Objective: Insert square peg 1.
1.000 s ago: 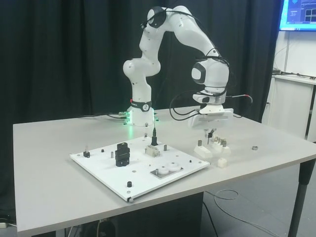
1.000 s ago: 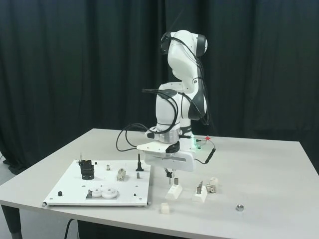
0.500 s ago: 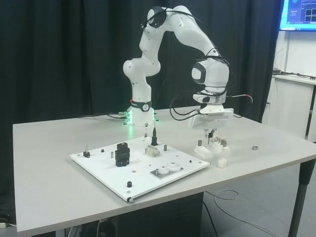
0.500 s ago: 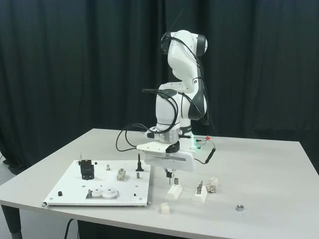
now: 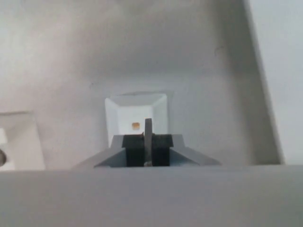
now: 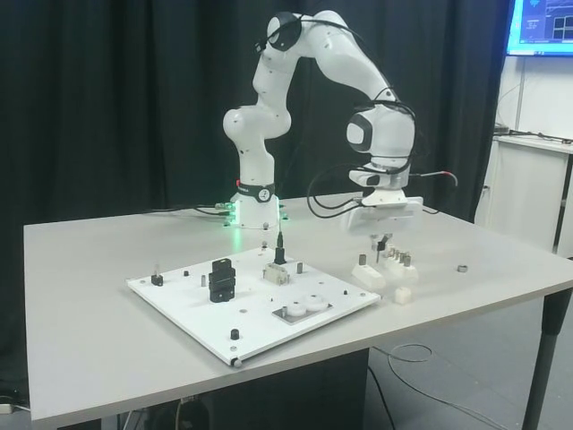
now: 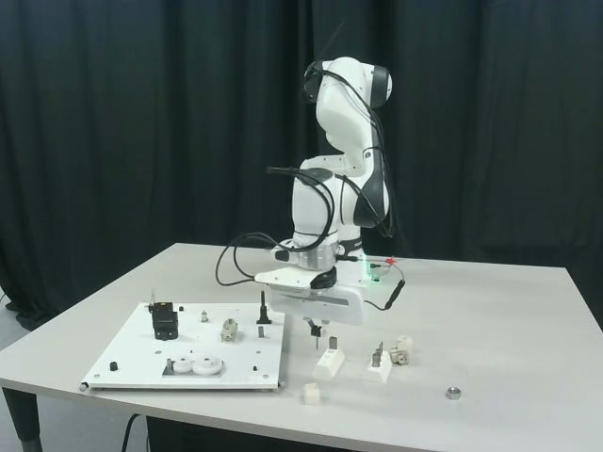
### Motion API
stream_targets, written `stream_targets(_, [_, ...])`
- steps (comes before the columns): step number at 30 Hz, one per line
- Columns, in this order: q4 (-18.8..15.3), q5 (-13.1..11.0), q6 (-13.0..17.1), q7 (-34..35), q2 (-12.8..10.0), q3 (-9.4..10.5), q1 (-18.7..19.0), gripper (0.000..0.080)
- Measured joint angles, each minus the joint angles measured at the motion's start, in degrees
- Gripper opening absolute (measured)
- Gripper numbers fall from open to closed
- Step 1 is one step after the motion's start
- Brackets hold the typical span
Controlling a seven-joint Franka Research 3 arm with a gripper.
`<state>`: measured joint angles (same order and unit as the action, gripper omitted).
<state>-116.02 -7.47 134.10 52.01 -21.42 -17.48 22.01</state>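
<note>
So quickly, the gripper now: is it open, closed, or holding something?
Gripper: closed on a thin peg, held above the white holder block.

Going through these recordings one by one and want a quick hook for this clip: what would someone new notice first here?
First, the big white arm arching from its base at the back of the grey table, with green light at its foot. Next, its hand, shut on a thin peg, hangs just above a small white holder block beside the white board of fixtures, nearer the second room view's front edge. A few more small white blocks sit close by.
</note>
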Motion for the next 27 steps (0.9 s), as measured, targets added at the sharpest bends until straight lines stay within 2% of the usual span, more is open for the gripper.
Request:
stream_targets(11, [0.9,1.9,1.6,1.3,-0.3,-2.92,-0.1,0.0028])
stream_targets(19, [1.2,5.4,2.6,5.0,-0.3,-4.86,-1.1,0.0028])
stream_targets(27, [1.5,9.1,3.6,7.8,-0.3,-5.03,-4.5,0.0028])
